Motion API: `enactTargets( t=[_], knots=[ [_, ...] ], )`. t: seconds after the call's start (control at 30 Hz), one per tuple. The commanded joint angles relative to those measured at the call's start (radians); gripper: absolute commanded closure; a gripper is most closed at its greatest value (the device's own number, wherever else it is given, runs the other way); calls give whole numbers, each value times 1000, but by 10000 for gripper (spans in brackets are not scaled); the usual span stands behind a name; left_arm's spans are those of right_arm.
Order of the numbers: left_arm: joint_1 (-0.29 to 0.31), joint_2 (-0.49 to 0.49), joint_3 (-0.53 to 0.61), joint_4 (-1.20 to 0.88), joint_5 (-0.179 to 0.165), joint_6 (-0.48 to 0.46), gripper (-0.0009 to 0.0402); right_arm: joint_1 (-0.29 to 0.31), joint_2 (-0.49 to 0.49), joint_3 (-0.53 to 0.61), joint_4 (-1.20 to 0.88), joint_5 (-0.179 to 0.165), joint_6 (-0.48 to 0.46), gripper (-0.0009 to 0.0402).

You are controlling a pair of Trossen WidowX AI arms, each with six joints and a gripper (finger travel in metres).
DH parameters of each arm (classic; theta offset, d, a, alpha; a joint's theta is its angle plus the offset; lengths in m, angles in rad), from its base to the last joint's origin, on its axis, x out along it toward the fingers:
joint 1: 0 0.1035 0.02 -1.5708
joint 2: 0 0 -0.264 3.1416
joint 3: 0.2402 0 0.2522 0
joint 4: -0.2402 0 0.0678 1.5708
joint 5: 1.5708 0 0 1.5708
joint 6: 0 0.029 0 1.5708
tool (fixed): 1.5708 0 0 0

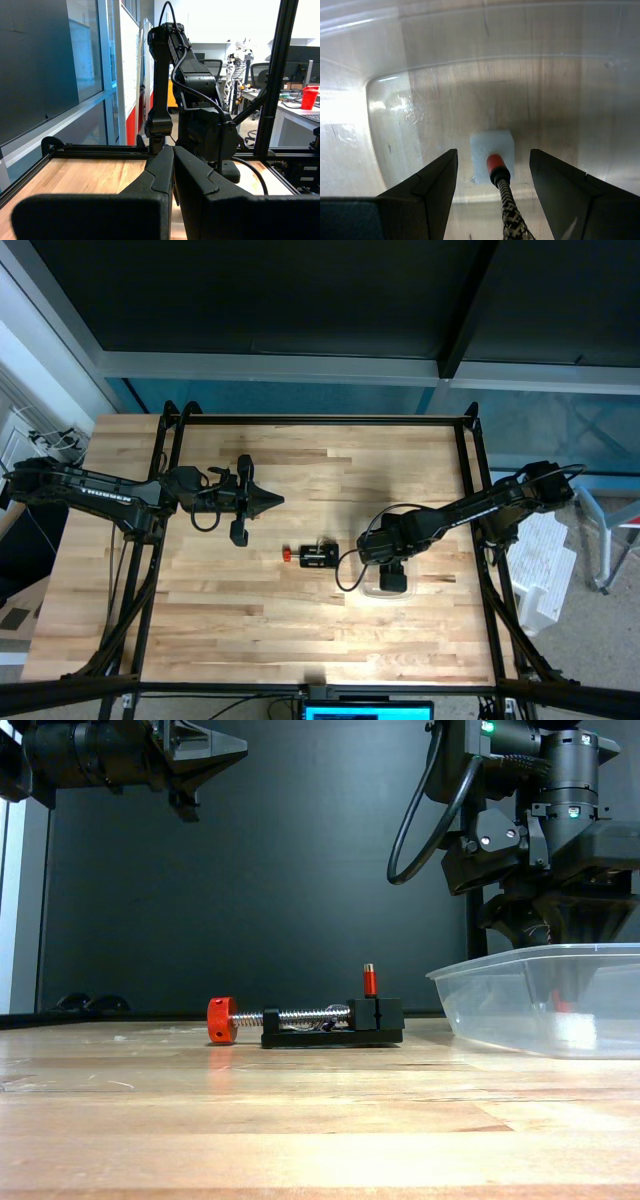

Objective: Pick the rca connector and install on the hub

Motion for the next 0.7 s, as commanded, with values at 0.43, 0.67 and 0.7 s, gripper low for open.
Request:
enactTargets(
  t=[0.43, 0.67, 0.7],
  knots=[
    [0, 0, 0, 0, 0, 0, 393, 15, -28, -23, 1, 0, -7, 225],
    [0, 0, 0, 0, 0, 0, 393, 16, -28, -23, 4, 1, -7, 242],
    [0, 0, 0, 0, 0, 0, 393, 16, -28, -23, 4, 1, -7, 246]
  ],
)
